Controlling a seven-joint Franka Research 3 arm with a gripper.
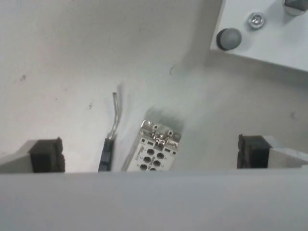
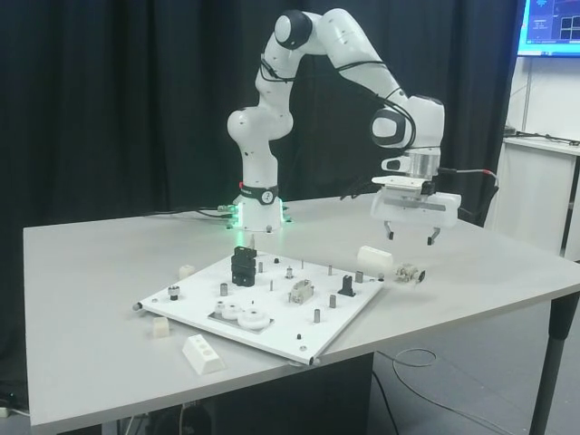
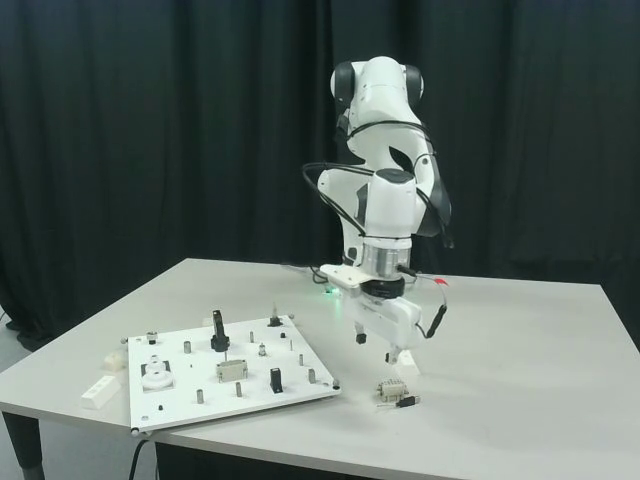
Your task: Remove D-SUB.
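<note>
Grey table (image 2: 507, 263), D-SUB (image 1: 155, 149) lying below raised pincer (image 1: 150, 154), fingers spread, empty.

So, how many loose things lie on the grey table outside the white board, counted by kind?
White plastic pieces: 4
Metal connector: 1
Small black part with wire: 1
Total: 6
</note>
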